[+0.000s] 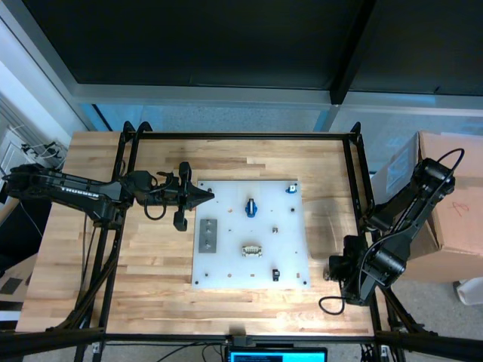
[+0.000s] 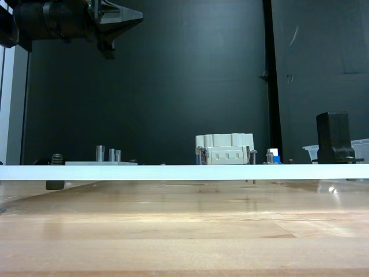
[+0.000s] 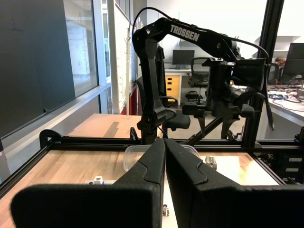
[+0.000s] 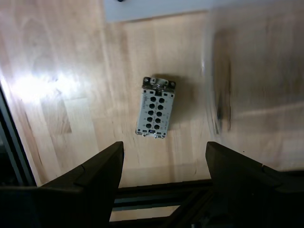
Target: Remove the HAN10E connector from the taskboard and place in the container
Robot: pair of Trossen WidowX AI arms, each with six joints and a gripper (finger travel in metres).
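Observation:
A pale HAN10E connector (image 4: pixel 154 113) with two rows of holes lies free and flat on the bare wood, just outside the rim of the clear container (image 4: pixel 217 95). My right gripper (image 4: pixel 164 164) hangs above it, open, with nothing between its fingers. From above, this gripper (image 1: pixel 333 269) sits off the white taskboard's (image 1: pixel 226 271) right edge, near the front. A beige connector housing (image 1: pixel 251 250) is still seated on the board (image 2: pixel 225 149). My left gripper (image 1: pixel 209 195) is shut and empty, raised over the board's left edge (image 3: pixel 165 142).
The board also carries a grey block with pegs (image 1: pixel 207 235), a blue part (image 1: pixel 250 206) and a black block (image 2: pixel 334 137). The clear container (image 3: pixel 134 156) stands right of the board. A cardboard box (image 1: pixel 449 219) sits beyond the right arm.

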